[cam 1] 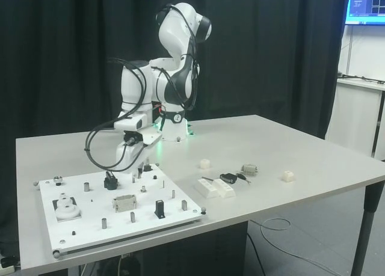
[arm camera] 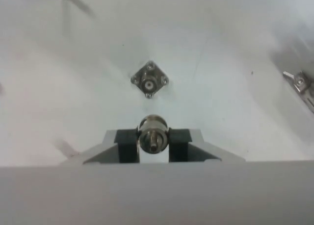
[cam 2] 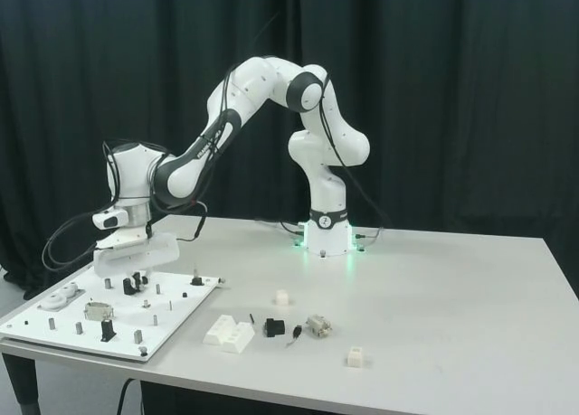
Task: Place BNC.
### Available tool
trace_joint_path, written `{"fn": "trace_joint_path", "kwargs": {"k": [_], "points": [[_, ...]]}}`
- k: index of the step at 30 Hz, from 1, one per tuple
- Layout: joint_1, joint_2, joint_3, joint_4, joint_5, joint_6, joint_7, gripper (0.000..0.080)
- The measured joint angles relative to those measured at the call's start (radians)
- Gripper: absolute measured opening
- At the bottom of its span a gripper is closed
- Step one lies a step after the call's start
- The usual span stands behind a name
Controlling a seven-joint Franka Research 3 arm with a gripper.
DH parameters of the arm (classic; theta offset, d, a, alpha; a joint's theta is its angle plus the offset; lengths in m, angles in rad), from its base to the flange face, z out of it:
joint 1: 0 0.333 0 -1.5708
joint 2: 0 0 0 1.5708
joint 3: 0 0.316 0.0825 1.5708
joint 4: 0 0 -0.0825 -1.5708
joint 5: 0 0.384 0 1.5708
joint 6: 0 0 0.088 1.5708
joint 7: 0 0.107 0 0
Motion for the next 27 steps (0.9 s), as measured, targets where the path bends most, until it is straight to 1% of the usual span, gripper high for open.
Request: {"fn": "trace_joint_path", "kwargs": {"k": [4,27], "points": [[0.0,-0.004,-0.003,0.004,0.0,-0.011,0.0,0.0124],[0.0,-0.004,-0.002,0.006,0.004,-0.011,0.004,0.0124]]}}
